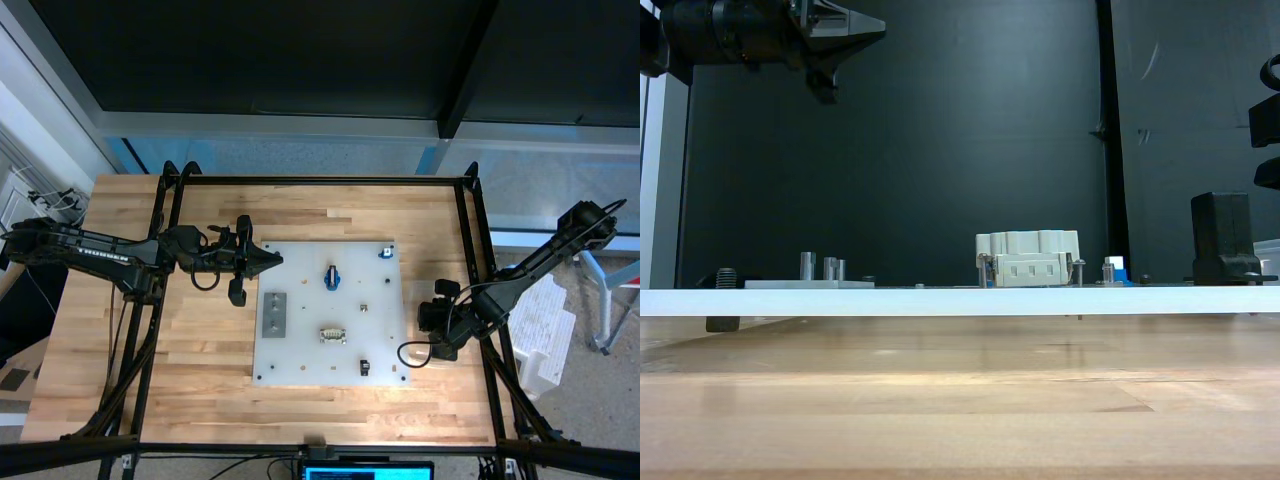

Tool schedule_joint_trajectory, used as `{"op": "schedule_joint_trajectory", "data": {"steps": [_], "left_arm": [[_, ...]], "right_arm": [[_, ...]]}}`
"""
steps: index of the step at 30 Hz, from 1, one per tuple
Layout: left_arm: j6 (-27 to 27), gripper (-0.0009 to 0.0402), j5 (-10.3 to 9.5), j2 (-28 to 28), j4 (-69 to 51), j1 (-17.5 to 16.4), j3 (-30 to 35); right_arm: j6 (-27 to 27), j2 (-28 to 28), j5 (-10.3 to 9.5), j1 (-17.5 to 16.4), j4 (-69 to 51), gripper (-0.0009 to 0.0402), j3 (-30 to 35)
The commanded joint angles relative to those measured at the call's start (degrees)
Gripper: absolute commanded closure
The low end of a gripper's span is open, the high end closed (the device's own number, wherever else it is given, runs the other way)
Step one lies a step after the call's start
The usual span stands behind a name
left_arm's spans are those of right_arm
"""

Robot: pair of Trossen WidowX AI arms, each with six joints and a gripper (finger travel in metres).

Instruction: Pick the USB connector and install on taskboard

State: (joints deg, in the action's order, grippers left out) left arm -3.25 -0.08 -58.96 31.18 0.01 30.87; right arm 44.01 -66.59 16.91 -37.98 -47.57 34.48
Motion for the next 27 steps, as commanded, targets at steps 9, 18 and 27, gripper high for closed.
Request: {"op": "schedule_joint_trajectory", "data": {"steps": [9,18,27], "left_arm": [[0.0,0.0393,0.02,0.0,0.0,0.0,0.0],[0.0,0.0393,0.02,0.0,0.0,0.0,0.0],[0.0,0.0393,0.02,0.0,0.0,0.0,0.0]], "right_arm": [[0.0,0.0,-0.48,0.0,0.8,0.0335,0.0],[0.0,0.2,-1.01,0.0,0.9,0.0394,0.0],[-0.2,1.0,-1.03,-0.2,0.8,0.0394,0.0]]}}
